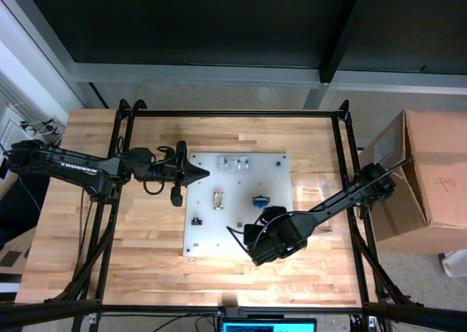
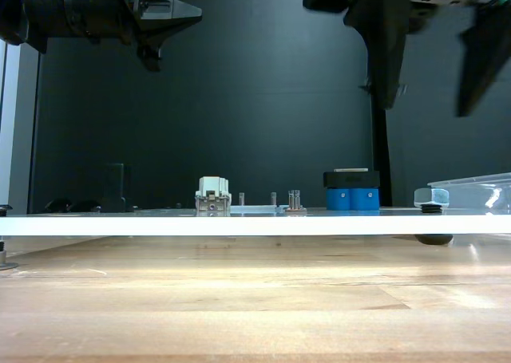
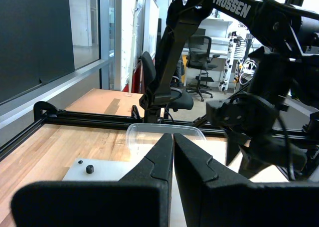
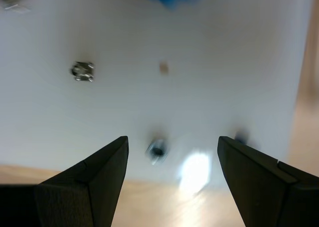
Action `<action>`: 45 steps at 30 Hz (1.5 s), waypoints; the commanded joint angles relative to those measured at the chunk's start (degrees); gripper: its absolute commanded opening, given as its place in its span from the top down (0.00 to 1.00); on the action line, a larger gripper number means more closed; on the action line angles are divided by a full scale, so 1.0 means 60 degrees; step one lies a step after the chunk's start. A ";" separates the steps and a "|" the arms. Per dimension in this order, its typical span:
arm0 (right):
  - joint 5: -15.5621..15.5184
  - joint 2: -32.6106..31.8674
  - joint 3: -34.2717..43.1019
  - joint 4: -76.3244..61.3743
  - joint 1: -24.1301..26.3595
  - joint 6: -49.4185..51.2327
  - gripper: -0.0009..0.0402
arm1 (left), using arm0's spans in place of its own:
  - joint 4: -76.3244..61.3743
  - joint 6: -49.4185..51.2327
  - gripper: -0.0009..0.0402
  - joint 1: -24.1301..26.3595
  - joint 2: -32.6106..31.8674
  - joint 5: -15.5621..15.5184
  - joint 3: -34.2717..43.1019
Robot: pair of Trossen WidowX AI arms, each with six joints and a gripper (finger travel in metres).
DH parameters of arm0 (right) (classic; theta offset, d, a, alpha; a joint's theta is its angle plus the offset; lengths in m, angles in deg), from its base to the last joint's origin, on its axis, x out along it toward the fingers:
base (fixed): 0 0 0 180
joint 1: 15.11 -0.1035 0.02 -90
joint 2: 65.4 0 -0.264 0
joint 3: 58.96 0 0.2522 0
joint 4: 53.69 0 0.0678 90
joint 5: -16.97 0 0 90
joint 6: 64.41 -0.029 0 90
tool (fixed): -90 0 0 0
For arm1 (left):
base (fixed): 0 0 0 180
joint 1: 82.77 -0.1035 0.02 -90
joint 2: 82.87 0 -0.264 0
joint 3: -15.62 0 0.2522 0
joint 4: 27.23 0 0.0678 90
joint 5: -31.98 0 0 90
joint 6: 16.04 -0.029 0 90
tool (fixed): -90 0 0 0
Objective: Pick the M12 nut and place it on its threads and fasten
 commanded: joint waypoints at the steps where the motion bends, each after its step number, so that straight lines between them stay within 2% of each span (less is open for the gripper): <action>1: 0.0208 0.0080 0.0004 -0.0080 -0.0022 0.2237 0.37 | 0.0004 0.0000 0.98 0.0000 -0.0004 0.0000 0.0000; 3: 0.0200 0.0120 0.0004 -0.0124 -0.0113 0.2747 0.37 | 0.0004 0.0000 0.98 -0.0004 -0.0004 0.0004 0.0000; 9: 0.0244 0.0390 -0.0022 -0.0266 -0.0506 0.2739 0.37 | 0.0000 -0.0004 0.98 -0.0004 -0.0004 0.0000 0.0000; 11: 0.0758 0.0415 -0.0055 -0.0393 -0.0506 0.2892 0.37 | 0.0004 -0.0004 0.98 0.0000 -0.0004 0.0000 0.0000; 12: 0.0743 0.0423 -0.0055 -0.0503 -0.0506 0.3034 0.37 | 0.0004 0.0000 0.98 -0.0004 -0.0004 0.0000 0.0000; 15: 0.0102 0.0423 -0.0055 -0.0845 -0.0503 0.3785 0.37 | 0.0004 -0.0004 0.98 -0.0004 -0.0004 0.0000 0.0000; 17: 0.0040 0.0423 -0.0113 -0.0925 -0.0495 0.4411 0.37 | 0.0000 -0.0004 0.98 0.0000 -0.0004 0.0000 0.0000; 19: -0.0375 0.0466 -0.0226 -0.0969 -0.0441 0.5278 0.37 | 0.0004 -0.0004 0.98 -0.0004 -0.0004 0.0004 0.0000; 22: -0.0488 0.0466 -0.0266 -0.0936 -0.0189 0.6841 0.37 | 0.0004 -0.0004 0.98 -0.0004 -0.0004 0.0000 0.0000; 25: -0.0863 0.0499 -0.0266 -0.0521 -0.0004 0.7548 0.37 | 0.0004 0.0000 0.98 -0.0004 -0.0004 0.0000 0.0000; 28: -0.0936 0.0506 -0.0270 -0.0499 0.0146 0.7967 0.37 | 0.0004 0.0000 0.98 -0.0004 -0.0004 0.0000 0.0000; 32: -0.1734 0.0506 -0.0284 -0.0437 0.0423 0.9694 0.38 | 0.0004 0.0000 0.98 -0.0004 -0.0004 0.0000 0.0000; 34: -0.1872 0.0506 -0.0306 -0.0361 0.0503 1.0316 0.40 | 0.0000 0.0000 0.98 0.0000 -0.0004 0.0000 0.0000; 36: -0.2178 0.0364 -0.0313 -0.0146 0.0601 1.1111 0.46 | 0.0004 0.0000 0.98 -0.0004 -0.0004 0.0004 0.0000; 39: -0.2248 0.0098 -0.0321 0.0157 0.0652 1.2335 0.61 | 0.0007 -0.0004 0.98 -0.0004 -0.0004 0.0000 0.0000; 44: -0.2284 -0.0229 -0.0328 0.0852 0.0645 1.4407 0.99 | 0.0004 0.0000 0.98 0.0000 -0.0004 0.0004 0.0000; 45: -0.2248 -0.0240 -0.0331 0.0962 0.0645 1.4775 0.98 | 0.0007 0.0000 0.98 0.0000 -0.0004 0.0000 0.0000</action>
